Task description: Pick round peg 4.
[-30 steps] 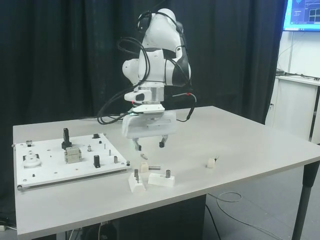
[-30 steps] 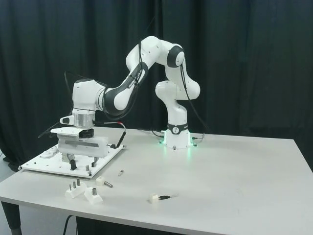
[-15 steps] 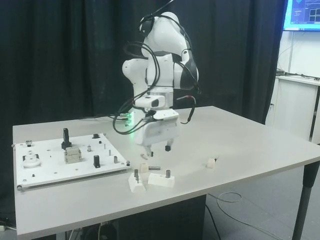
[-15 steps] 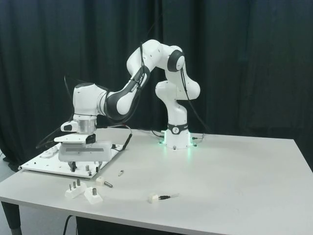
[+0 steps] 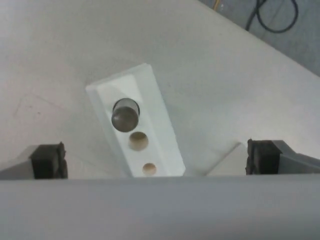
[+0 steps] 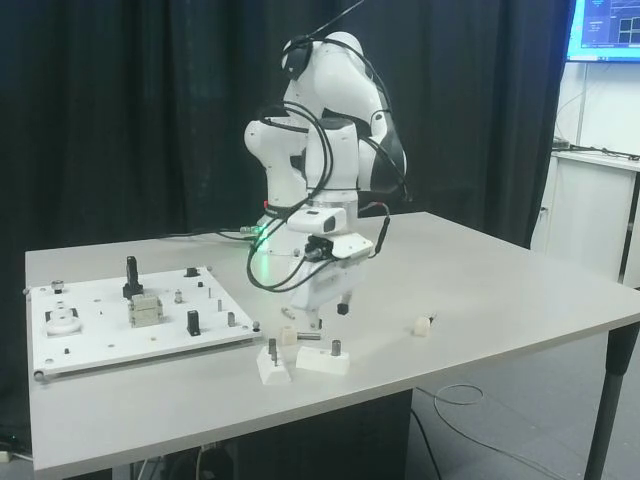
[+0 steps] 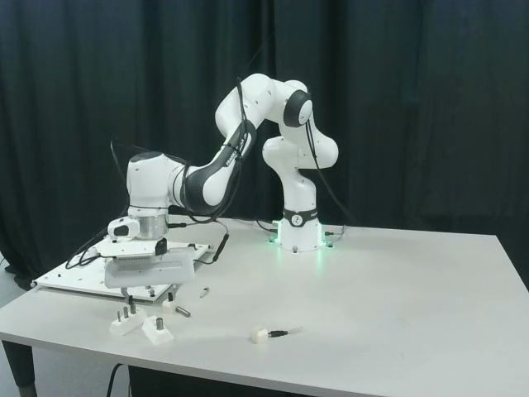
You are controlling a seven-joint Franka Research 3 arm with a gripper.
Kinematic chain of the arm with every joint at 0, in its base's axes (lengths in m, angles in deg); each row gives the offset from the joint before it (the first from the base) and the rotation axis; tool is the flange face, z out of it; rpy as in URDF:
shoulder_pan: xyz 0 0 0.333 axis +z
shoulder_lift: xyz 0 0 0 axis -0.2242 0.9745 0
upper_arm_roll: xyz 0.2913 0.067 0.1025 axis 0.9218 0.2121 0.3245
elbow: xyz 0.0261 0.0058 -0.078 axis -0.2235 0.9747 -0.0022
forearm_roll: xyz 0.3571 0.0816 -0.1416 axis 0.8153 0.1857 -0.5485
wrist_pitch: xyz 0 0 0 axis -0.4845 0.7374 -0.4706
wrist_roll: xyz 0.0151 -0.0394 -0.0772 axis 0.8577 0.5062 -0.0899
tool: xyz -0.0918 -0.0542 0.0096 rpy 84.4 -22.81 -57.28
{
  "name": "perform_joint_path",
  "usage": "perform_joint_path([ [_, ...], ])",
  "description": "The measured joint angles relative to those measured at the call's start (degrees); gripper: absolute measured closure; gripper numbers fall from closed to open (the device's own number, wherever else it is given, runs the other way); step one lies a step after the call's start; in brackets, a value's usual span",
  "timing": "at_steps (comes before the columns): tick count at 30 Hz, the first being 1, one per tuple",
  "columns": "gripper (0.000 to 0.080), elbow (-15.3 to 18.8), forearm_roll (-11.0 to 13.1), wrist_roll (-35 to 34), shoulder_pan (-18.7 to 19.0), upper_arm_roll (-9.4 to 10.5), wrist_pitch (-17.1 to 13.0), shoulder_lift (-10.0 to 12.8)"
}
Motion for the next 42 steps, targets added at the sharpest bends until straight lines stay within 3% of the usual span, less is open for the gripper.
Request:
perform_joint_path([
  [19,0.0003,-0.5,0.0,1.6,-0.1,0.65,0.1,2.7],
  [42,0.0003,-1.5,0.0,1.6,-0.4,1.72,0.0,4.2],
])
